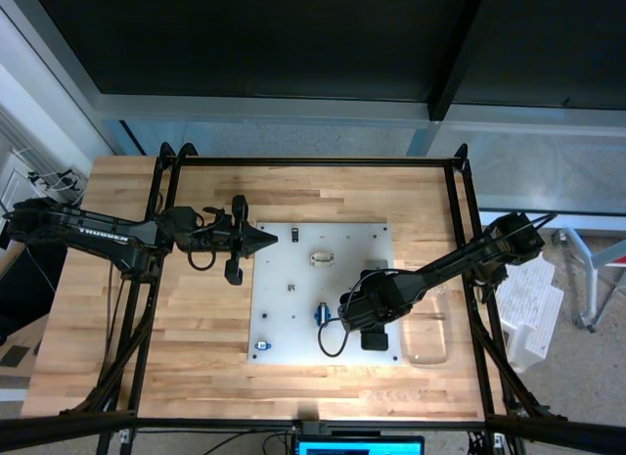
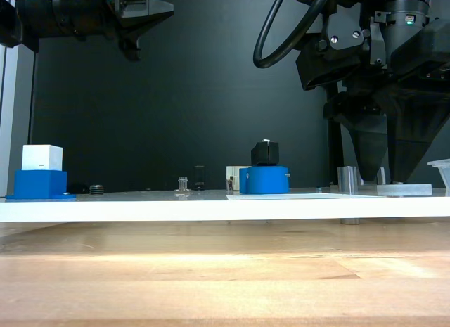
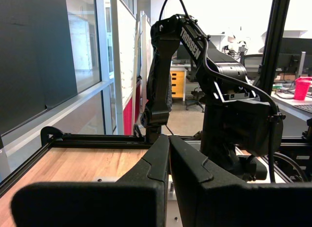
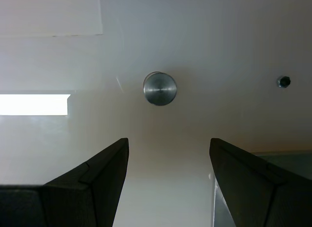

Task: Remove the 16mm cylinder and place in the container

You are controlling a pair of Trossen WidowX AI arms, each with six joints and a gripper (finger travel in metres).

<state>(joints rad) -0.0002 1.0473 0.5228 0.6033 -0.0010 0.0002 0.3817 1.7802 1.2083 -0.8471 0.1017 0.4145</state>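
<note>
The left gripper [image 1: 272, 239] hangs high over the left edge of the white board [image 1: 293, 318], lying level and pointing right, its jaws pressed together with open air all round them. Below it the wooden worktop [image 1: 147, 357] runs bare out to the black frame rails [image 1: 156, 220]. Seen low from the near edge, a blue block [image 2: 41, 184] with a white cube on top stands at the board's left end. A few small pegs follow, then a round blue connector [image 2: 265, 179] near the middle. Right of that stands the cylinder [image 2: 348, 180], upright on the board with its long axis vertical and clear space on its left side. Its lower end shows beneath the board. The right gripper [image 2: 385, 174] is down close to the board just right of the cylinder, pointing straight down with its jaws spread. From its own camera the cylinder [image 4: 160, 88] shows end-on as a round grey disc, ahead of the fingertips and apart from them, not between them. A flat grey block [image 2: 404, 190] lies at the foot of the gripper. The container [image 1: 428, 328] sits on the worktop just beside the board's right edge, near the right gripper.
</note>
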